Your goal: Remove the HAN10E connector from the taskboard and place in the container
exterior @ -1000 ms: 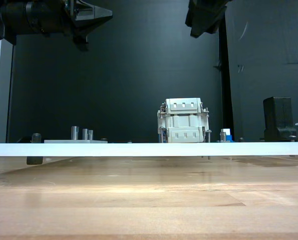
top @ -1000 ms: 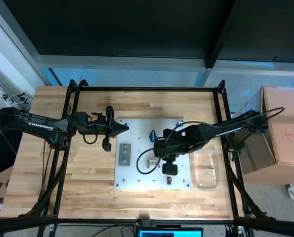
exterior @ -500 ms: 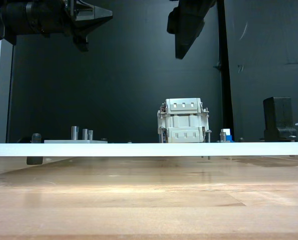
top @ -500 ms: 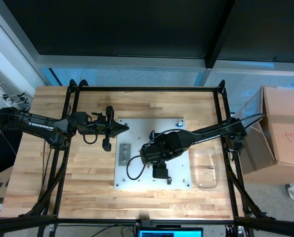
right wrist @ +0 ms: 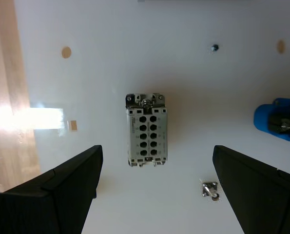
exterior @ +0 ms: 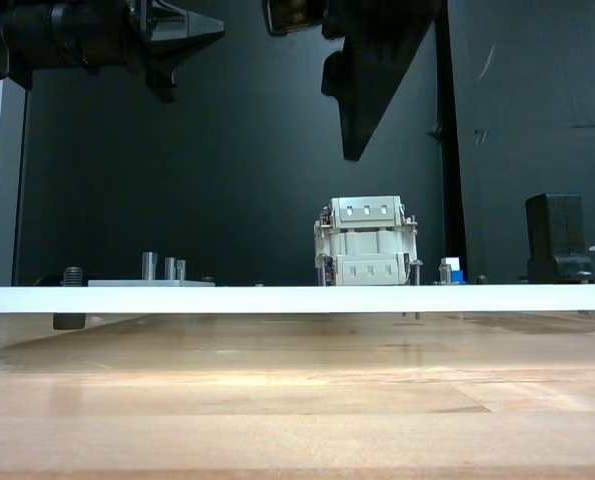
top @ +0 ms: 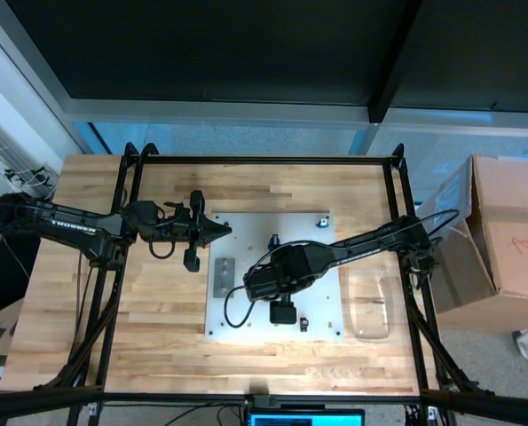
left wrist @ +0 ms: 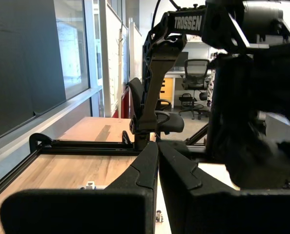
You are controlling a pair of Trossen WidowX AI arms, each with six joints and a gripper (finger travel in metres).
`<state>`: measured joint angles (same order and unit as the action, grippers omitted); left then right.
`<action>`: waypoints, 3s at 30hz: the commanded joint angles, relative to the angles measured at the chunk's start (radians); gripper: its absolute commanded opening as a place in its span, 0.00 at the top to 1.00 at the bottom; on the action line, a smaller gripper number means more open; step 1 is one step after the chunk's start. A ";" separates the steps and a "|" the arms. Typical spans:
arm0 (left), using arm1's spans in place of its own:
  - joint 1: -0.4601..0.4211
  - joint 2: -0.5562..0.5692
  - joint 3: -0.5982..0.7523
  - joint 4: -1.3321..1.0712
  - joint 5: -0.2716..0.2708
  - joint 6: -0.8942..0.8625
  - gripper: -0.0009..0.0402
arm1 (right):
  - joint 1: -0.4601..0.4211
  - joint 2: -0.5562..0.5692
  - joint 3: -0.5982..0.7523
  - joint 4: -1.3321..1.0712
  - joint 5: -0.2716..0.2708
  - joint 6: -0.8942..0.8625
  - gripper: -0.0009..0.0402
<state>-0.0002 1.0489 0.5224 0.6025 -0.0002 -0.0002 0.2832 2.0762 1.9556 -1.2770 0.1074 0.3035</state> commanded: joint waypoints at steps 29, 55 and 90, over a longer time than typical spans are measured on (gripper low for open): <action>0.000 0.000 0.000 0.000 0.000 0.000 0.98 | -0.004 0.074 -0.097 0.128 -0.029 -0.076 0.48; 0.000 0.000 0.000 0.000 0.000 0.000 0.98 | -0.009 0.008 -0.096 0.115 -0.027 -0.076 0.92; 0.000 0.000 0.000 0.000 0.000 0.000 0.98 | -0.159 -0.365 -0.447 0.145 -0.021 0.016 0.92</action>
<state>-0.0002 1.0489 0.5224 0.6022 -0.0006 0.0002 0.1383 1.7378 1.5444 -1.1416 0.0864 0.2974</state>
